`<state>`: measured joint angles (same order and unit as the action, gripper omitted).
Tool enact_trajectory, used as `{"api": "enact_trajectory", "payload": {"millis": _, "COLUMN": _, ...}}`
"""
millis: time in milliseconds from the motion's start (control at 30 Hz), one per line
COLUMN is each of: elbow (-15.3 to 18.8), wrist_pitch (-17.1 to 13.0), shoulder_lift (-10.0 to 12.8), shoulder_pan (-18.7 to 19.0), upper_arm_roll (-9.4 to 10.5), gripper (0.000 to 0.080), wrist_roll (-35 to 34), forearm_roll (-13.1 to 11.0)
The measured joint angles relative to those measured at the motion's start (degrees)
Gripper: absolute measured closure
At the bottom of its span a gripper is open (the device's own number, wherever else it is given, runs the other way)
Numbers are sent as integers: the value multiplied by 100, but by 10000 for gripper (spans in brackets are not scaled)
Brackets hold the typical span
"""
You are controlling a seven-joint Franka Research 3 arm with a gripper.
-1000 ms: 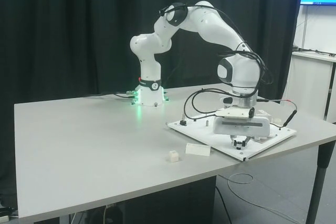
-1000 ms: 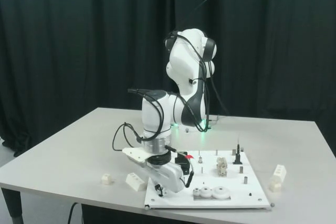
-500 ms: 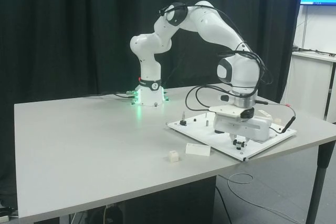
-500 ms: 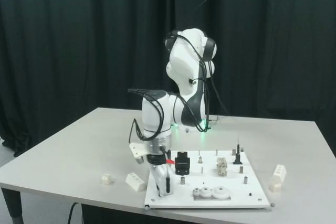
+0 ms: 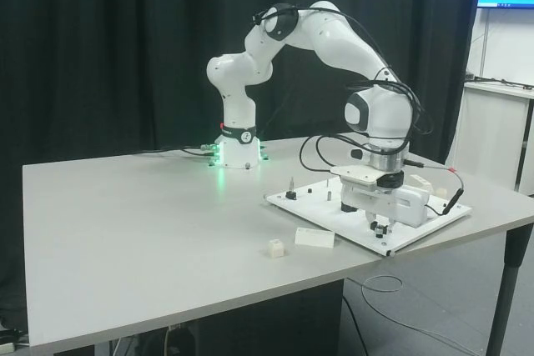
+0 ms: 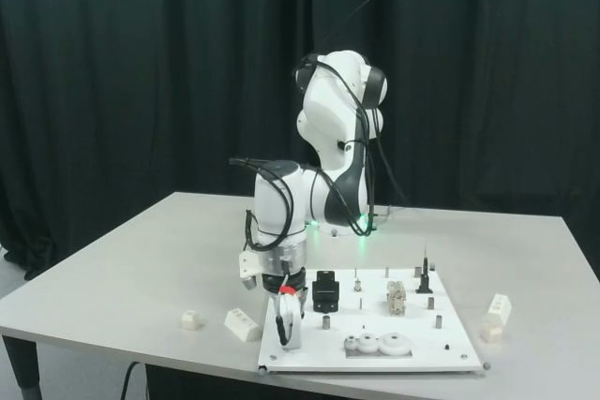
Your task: Insert bolt 4.
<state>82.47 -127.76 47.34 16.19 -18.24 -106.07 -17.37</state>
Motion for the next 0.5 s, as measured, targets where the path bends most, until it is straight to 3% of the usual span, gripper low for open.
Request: {"api": "enact_trajectory", "payload": {"millis": 500, "elbow": 70, "wrist_pitch": -26, "shoulder_lift": 4, "shoulder_pan": 27, "upper_arm_roll": -3, "gripper": 578, "wrist_roll": -126, "forearm_roll": 4}}
